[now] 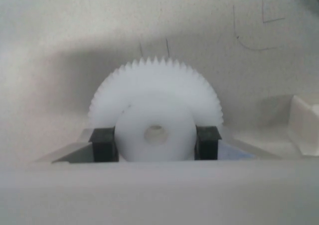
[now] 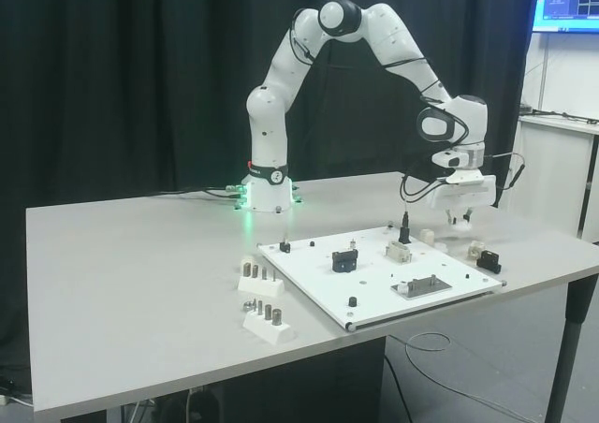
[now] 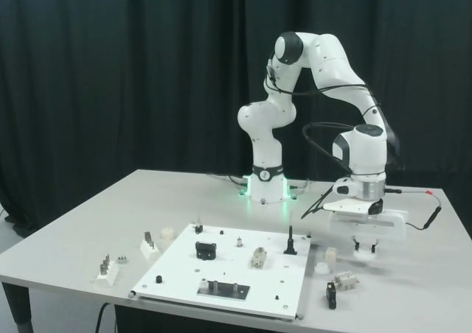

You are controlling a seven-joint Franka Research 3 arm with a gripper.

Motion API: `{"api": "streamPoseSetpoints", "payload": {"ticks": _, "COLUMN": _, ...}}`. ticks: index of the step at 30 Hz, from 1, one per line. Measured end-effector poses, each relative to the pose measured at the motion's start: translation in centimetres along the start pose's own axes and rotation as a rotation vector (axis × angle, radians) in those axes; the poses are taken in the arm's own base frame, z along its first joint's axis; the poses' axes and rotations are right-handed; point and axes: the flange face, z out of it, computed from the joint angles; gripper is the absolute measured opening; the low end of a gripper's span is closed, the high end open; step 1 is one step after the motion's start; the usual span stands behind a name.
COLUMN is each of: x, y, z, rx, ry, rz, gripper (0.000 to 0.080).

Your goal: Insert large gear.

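Observation:
In the wrist view a white large gear [image 1: 155, 110] with fine teeth and a thick hub with a centre hole sits between my two black fingertips [image 1: 104, 144], which press on the hub from both sides. My gripper [image 1: 155, 143] is shut on the gear. In the room views the gripper [image 2: 459, 217] [image 3: 364, 247] hangs a little above the grey table, beside the far right edge of the white board [image 2: 374, 271] [image 3: 228, 274]. The gear itself is barely visible there.
On the board stand a black block [image 3: 205, 250], a black post [image 3: 290, 242], a grey fixture [image 3: 223, 287] and small pegs. White holders with pegs [image 2: 267, 318] [image 3: 108, 270] lie beside the board. Small white parts [image 3: 330, 258] [image 1: 304, 120] lie near the gripper.

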Motion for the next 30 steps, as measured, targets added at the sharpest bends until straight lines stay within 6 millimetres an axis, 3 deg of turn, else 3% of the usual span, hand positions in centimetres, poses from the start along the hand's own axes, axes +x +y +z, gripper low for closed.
{"api": "streamPoseSetpoints", "payload": {"ticks": 14, "x": 1.1, "y": -0.3, "z": -0.6, "rx": 0.012, "ry": 0.009, "rz": 0.015, "gripper": 0.0333}}
{"api": "streamPoseSetpoints", "payload": {"ticks": 30, "x": 4.3, "y": -1.0, "z": -4.8, "rx": 0.062, "ry": 0.042, "rz": -0.004, "gripper": 0.0333}}
